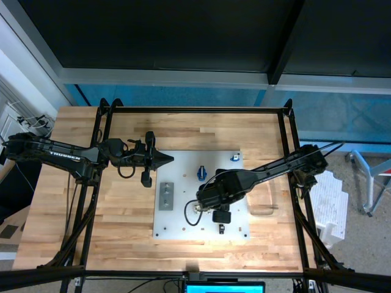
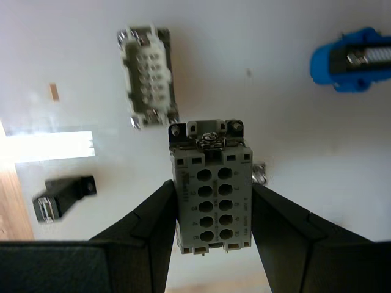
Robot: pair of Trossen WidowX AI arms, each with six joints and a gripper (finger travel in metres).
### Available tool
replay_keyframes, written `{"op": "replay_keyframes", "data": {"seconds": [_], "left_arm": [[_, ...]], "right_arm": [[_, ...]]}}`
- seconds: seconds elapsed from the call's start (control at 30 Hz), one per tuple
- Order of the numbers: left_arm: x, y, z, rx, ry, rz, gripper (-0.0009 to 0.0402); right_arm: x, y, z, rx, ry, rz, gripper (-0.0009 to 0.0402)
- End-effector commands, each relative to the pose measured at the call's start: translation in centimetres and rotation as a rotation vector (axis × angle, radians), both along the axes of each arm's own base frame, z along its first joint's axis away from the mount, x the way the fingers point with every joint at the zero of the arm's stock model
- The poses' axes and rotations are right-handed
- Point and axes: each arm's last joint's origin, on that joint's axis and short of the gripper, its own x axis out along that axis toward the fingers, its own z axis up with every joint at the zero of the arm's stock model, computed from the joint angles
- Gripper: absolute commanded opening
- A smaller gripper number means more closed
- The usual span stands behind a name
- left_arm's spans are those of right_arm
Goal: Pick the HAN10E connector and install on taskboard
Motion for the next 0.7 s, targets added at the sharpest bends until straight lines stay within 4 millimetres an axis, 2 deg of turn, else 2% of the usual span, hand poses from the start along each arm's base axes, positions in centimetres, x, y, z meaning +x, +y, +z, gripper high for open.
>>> {"op": "replay_keyframes", "data": {"seconds": [0.03,0.7], "left_arm": [[0.0,0.0,0.0,0.0,0.0,0.0,0.0001],[0.0,0.0,0.0,0.0,0.0,0.0,0.0001]], "right_arm": [[1.0,0.4,-0.3,0.003,-0.002,0.008,0.0004],[5.0,1.9,-1.3,0.013,0.015,0.065,0.0004]]}}
